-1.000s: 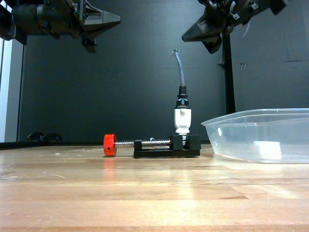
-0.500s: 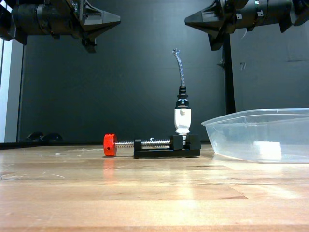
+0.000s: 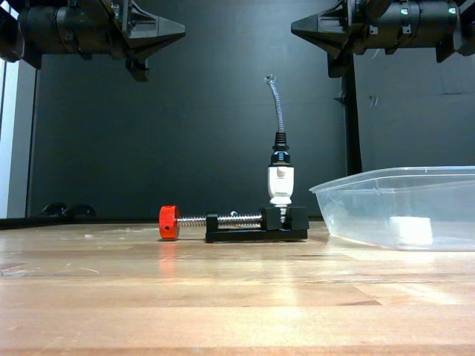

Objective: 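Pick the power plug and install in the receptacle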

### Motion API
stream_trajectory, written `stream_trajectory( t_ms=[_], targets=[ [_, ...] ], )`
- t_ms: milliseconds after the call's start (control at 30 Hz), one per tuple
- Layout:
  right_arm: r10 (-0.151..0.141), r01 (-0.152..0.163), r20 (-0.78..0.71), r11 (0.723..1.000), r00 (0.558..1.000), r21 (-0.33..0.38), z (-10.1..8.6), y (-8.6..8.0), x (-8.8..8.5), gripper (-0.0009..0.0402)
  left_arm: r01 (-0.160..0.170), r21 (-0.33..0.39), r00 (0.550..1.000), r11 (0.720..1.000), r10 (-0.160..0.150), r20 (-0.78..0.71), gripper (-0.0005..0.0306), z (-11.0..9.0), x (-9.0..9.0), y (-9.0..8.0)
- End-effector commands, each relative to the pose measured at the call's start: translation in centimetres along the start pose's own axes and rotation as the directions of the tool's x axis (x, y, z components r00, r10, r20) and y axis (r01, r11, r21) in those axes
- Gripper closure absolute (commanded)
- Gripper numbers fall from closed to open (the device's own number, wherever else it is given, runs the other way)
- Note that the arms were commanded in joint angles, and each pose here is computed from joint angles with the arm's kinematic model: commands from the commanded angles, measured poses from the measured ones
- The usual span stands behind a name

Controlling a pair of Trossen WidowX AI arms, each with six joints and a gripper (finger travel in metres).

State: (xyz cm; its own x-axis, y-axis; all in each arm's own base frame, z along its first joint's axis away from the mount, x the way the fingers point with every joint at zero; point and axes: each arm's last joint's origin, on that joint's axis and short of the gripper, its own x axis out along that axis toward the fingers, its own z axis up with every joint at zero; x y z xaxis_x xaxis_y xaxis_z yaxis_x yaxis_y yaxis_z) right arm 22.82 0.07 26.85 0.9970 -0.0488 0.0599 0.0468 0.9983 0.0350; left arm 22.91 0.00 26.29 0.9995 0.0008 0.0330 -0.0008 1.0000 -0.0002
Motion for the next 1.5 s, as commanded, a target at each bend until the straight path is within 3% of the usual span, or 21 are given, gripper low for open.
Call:
stream_trajectory(
  t_ms=[33, 1500],
  targets=[
    [-0.001, 0.001, -0.021, 1.000, 1.000, 0.002, -0.16, 0.00, 0.03, 0.0393, 0.000, 0.000, 1.000, 1.000, 0.000, 0.000, 0.0300, 0.00, 0.00, 0.00],
    [-0.003, 0.003, -0.089, 1.000, 0.996, 0.007, -0.07, 0.02, 0.24, 0.0393, 0.000, 0.000, 1.000, 1.000, 0.000, 0.000, 0.0300, 0.00, 0.00, 0.00]
  ],
)
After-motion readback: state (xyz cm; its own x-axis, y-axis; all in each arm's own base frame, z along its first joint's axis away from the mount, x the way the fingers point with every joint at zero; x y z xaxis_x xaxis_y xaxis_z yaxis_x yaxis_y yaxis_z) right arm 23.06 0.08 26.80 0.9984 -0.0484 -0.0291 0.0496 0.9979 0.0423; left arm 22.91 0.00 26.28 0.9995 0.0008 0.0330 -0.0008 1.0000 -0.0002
